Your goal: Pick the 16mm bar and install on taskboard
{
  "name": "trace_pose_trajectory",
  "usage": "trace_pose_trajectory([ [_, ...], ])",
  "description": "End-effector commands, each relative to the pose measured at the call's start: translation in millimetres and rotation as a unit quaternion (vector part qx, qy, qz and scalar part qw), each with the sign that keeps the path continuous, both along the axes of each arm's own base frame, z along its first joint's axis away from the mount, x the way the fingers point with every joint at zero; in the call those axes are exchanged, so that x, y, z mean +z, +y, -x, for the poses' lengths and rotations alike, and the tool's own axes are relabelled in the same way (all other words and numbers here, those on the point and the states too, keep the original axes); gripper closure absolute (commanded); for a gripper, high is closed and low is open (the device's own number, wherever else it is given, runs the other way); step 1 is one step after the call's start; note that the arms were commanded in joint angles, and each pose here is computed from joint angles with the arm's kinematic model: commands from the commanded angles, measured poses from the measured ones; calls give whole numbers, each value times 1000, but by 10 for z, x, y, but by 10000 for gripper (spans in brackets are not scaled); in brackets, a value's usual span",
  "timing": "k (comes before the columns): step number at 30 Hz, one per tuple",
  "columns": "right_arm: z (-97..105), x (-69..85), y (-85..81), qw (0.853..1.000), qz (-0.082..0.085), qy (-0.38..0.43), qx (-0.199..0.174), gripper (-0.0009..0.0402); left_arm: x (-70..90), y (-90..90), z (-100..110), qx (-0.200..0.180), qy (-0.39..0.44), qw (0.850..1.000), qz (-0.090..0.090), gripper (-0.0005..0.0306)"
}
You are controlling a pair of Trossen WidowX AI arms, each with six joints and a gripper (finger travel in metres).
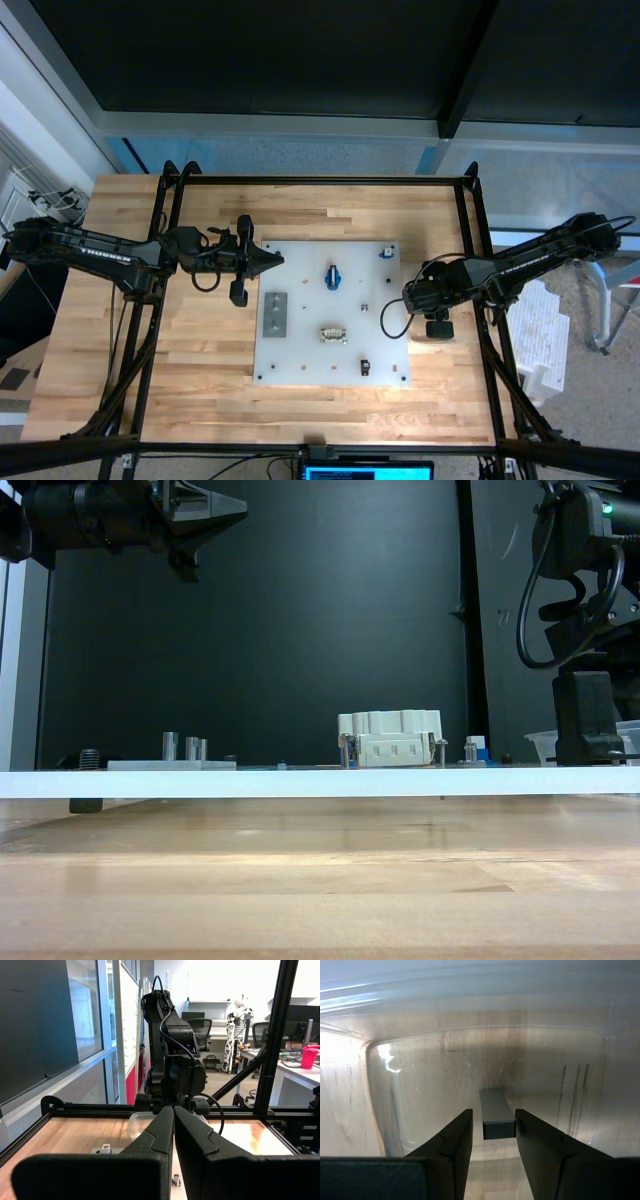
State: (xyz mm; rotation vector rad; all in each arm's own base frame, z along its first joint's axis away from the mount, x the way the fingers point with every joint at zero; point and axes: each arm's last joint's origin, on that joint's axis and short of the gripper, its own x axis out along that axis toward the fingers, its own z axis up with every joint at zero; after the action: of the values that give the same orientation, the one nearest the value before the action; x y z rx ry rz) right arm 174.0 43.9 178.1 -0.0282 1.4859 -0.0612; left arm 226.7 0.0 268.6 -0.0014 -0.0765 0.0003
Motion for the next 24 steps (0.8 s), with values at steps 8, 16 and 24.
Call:
trace_pose_trajectory([
  [8,-1,2,-2,1000,4,-2,-2,350,1,1,-1,0,0,1000,0,300],
  [16,9,20,-4,1000,3,-6,-2,395,1,1,-1,0,0,1000,0,300],
  [24,39,165,-12,1000,1,-13,-1,389,1,1,-1,0,0,1000,0,300],
])
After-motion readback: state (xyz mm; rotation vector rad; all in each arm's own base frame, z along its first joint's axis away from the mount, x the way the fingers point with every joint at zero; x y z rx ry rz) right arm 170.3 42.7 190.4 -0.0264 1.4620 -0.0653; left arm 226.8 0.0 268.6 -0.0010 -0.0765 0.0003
